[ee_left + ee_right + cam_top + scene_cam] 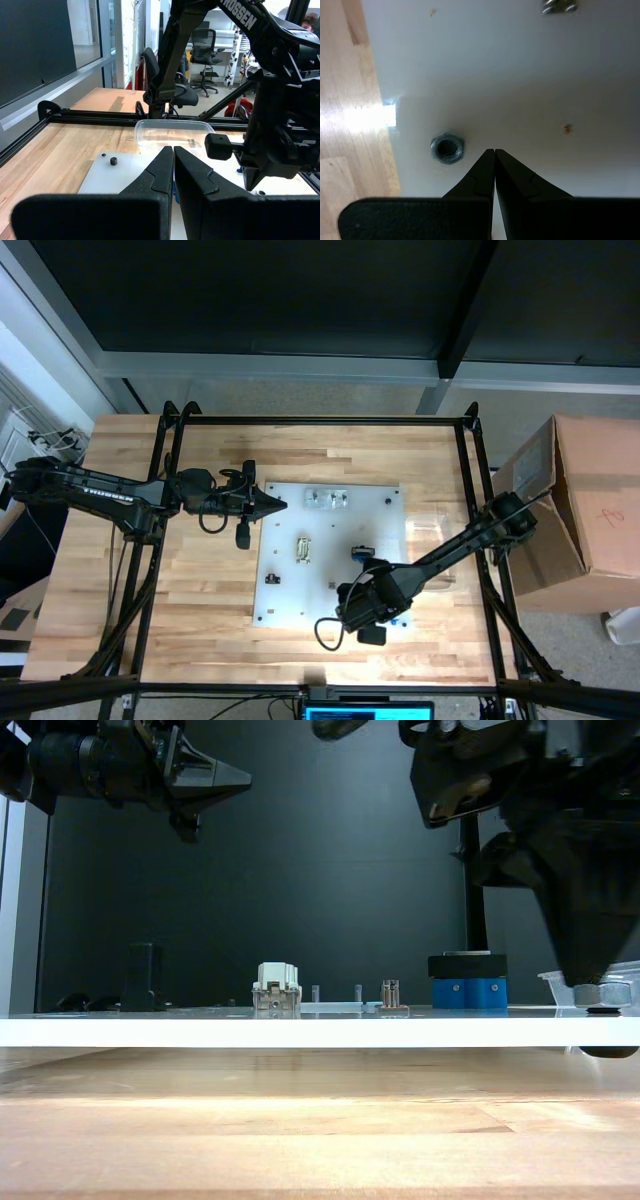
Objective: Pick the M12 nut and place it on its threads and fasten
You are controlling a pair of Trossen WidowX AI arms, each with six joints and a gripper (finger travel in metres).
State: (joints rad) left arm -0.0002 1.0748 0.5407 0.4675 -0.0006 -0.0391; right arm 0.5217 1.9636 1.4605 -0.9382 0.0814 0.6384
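The fingers of my right gripper [494, 150] are pressed together on nothing, tips just beside the nut [447, 148]; that small silver hexagon sits on its black stud [601, 1011] near the smooth white board's [520, 75] edge; a sideways nudge could, I judge, cock it on the ribs; my left gripper [173, 148], likewise closed and empty, hovers over the board's far left edge.

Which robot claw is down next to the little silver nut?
The right gripper: its shut tips are low over the board, just beside the nut on its stud. The left gripper hangs high up, far from it.
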